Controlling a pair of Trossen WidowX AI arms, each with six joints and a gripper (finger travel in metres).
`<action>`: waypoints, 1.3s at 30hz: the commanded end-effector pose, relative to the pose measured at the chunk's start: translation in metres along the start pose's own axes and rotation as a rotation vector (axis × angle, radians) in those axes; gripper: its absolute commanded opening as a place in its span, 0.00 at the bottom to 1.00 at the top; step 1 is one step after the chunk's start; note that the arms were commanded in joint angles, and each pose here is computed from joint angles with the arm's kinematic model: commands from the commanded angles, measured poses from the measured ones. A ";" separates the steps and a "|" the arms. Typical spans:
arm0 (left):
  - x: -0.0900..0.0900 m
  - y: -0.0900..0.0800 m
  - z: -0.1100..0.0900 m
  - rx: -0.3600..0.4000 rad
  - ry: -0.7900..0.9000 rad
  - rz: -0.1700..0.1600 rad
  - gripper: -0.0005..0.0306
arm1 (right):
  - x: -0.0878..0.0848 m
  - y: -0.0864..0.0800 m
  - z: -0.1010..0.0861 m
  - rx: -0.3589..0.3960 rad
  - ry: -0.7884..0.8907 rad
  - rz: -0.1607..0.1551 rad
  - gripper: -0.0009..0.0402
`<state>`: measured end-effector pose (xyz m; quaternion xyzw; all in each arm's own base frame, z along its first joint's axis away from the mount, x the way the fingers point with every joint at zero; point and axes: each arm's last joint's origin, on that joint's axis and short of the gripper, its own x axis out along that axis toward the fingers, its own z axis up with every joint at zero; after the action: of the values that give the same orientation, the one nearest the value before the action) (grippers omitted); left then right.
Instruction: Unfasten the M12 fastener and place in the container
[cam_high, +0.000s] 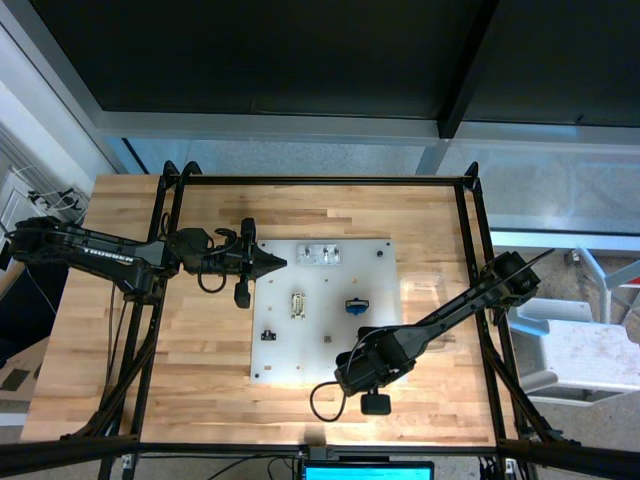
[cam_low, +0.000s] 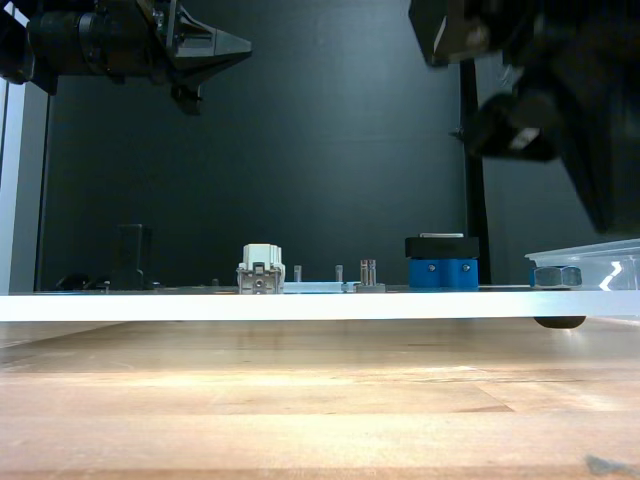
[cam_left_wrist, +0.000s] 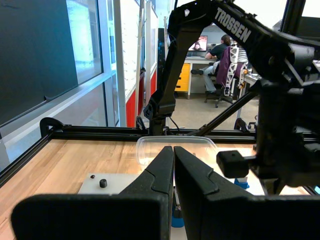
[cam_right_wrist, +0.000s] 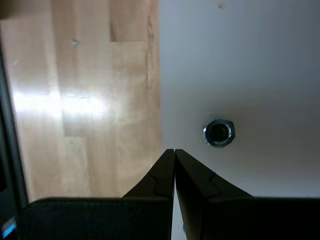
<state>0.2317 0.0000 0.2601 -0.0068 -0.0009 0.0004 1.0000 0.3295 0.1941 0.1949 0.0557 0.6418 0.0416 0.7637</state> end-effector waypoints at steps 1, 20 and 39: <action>0.000 0.000 0.000 0.000 0.000 0.000 0.02 | 0.007 -0.002 -0.002 0.012 -0.002 0.000 0.02; 0.000 0.000 0.000 0.000 0.000 0.000 0.02 | 0.011 -0.012 0.000 0.031 -0.006 -0.016 0.02; 0.000 0.000 0.000 0.000 0.000 0.000 0.02 | 0.011 -0.016 -0.002 0.008 -0.013 -0.109 0.02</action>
<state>0.2318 0.0000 0.2602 -0.0066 -0.0009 0.0004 1.0000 0.3296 0.1819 0.1820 0.0436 0.6421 0.0143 0.7652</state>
